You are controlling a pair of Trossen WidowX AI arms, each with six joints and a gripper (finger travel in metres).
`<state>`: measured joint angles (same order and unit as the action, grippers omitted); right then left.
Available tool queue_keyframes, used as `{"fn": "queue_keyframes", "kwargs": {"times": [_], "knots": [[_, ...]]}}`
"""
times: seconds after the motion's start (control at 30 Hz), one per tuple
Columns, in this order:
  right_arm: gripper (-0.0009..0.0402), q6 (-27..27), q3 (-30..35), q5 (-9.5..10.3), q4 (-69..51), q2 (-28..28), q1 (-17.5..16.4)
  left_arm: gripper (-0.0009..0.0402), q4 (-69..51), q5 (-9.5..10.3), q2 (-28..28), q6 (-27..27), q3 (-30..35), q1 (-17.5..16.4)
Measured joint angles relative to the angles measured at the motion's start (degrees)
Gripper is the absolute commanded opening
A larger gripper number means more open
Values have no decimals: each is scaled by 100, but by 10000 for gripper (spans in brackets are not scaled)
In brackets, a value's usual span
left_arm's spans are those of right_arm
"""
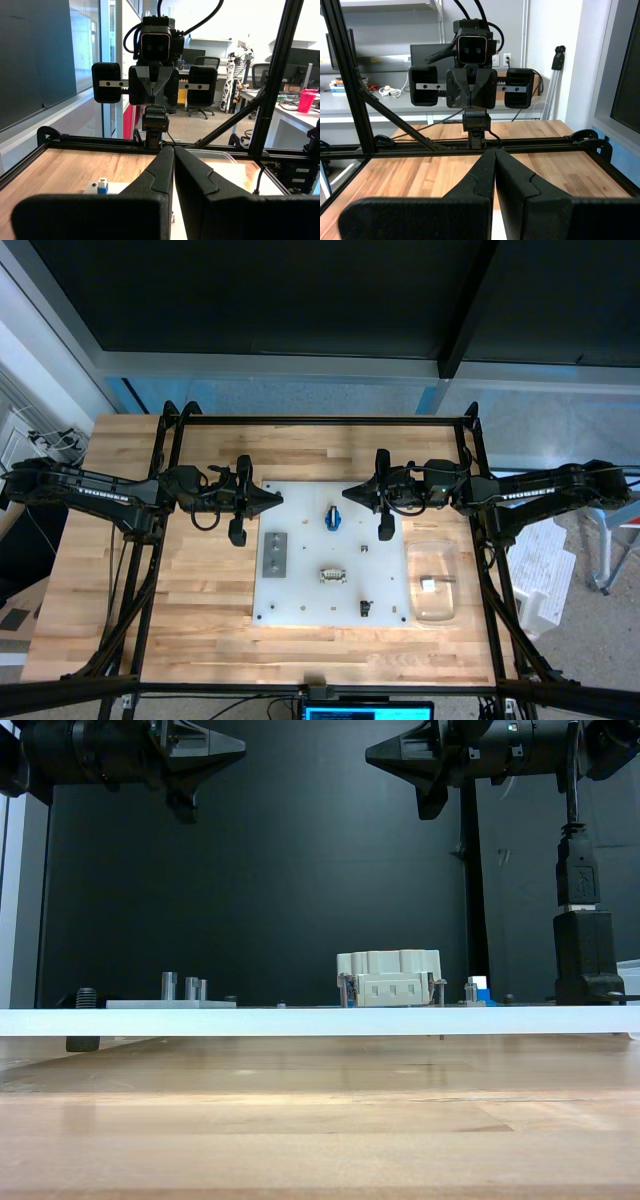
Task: Pick the USB connector and install on taskboard
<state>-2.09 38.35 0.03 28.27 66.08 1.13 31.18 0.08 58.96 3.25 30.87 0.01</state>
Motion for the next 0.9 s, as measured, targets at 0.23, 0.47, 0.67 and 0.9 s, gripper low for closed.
{"fn": "queue_keyframes", "kwargs": {"times": [0.23,0.47,0.67,0.9], "knots": [[0,0,0,0,-17,0,0,0,-2,0,0,0,0,0],[0,0,2,0,-98,0,0,0,-2,0,0,0,0,0],[0,-2,2,0,-203,0,0,0,-2,0,0,0,0,0],[0,-2,2,0,-201,0,0,0,0,0,0,0,0,0]]}}
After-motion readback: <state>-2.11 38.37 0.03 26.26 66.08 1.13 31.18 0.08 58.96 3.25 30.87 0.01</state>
